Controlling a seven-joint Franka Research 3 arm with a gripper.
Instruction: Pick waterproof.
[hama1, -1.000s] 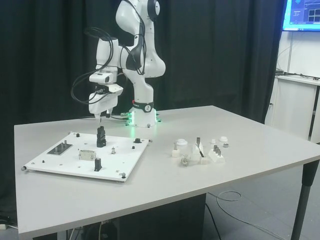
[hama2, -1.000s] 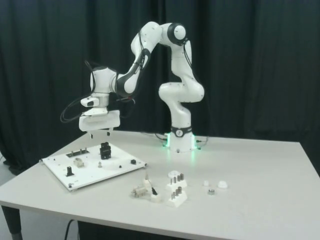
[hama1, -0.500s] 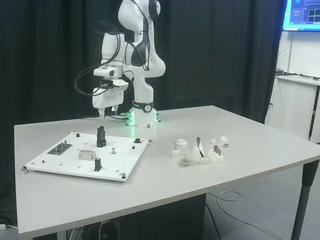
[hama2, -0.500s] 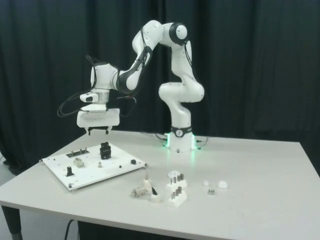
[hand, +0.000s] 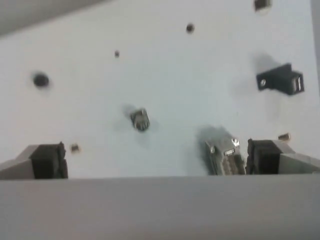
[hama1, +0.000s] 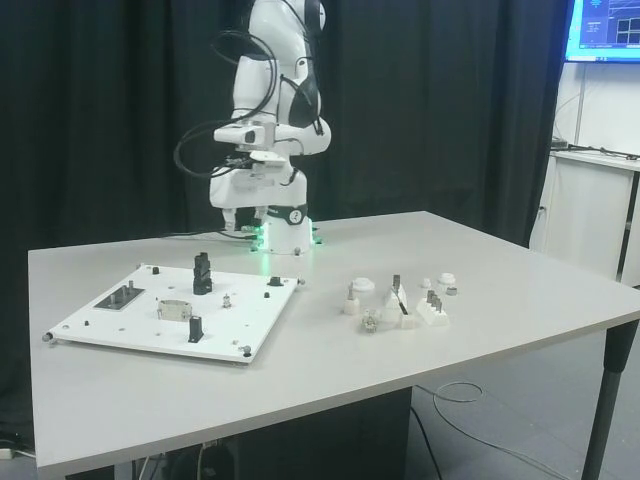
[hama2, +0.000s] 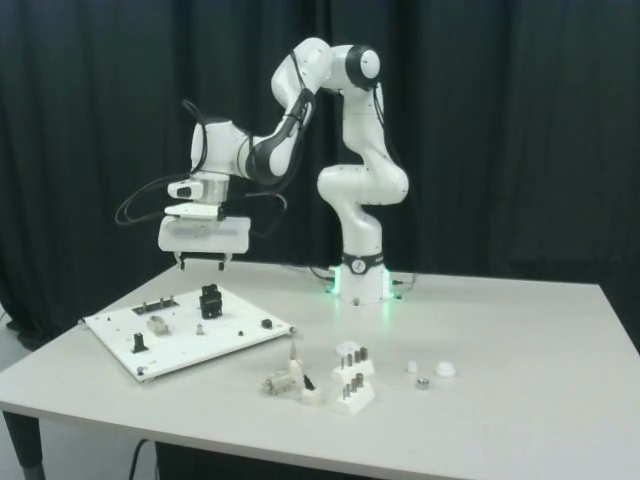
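Here we see the gripper hanging high above the white board, its fingers spread apart and holding nothing. We cannot tell which of the small parts is the waterproof.

The flat grey table carries a square white board of small fittings, a cluster of small white blocks, possibly connectors, and the arm's white base.
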